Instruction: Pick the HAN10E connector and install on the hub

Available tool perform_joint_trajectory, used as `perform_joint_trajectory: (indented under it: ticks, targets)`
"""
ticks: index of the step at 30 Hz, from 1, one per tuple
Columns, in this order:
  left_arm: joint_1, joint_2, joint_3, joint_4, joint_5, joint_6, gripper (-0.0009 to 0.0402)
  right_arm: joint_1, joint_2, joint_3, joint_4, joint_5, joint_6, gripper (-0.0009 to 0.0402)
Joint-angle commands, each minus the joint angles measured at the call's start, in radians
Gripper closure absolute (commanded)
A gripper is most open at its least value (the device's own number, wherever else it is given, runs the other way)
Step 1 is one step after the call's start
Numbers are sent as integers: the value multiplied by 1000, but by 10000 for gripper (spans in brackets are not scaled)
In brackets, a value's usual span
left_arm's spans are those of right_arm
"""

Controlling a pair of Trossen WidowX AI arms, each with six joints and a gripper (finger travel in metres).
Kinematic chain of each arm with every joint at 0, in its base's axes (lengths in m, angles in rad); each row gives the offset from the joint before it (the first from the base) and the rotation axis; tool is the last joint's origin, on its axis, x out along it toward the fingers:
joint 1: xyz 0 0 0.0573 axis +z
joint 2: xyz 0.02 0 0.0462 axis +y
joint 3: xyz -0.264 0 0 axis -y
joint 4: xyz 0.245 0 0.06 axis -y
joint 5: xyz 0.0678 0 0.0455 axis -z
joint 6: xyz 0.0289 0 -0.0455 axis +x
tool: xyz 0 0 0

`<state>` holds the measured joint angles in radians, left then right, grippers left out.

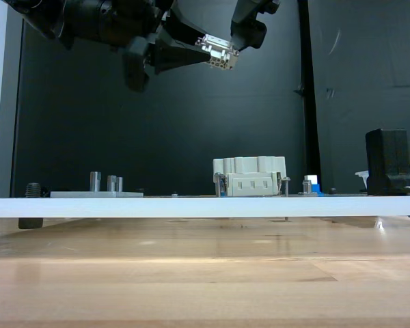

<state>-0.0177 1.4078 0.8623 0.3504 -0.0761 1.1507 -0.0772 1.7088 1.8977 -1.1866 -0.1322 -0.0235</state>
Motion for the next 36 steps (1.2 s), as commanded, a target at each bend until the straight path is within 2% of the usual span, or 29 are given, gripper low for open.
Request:
perform_joint_trajectory:
  ticks: [1, 4, 6, 13, 18, 23, 33, 36]
  targets:
    - [0, 0, 1, 0, 1, 76, 271, -10, 2, 27, -23, -1, -35, 75]
    - [0, 0, 1, 0, 1, 128, 271, -11, 7, 40, -41, -5, -66, 75]
    - [0, 0, 1, 1, 1, 150, 271, -11, 21, 64, -55, -36, -67, 75]
    - [0, 0, 1, 32, 0, 150, 271, -10, 140, 208, -131, -26, -112, 75]
    - [0, 0, 1, 52, 0, 151, 271, -10, 197, 248, -143, -28, -151, 75]
    - [0, 0, 1, 51, -1, 153, 271, -10, 220, 248, -155, -56, -173, 77]
    - [0, 0, 1, 47, -7, 161, 271, -11, 223, 248, -156, -58, -195, 154]
    - [0, 0, 1, 47, -7, 168, 271, -11, 223, 248, -155, -91, -196, 177]
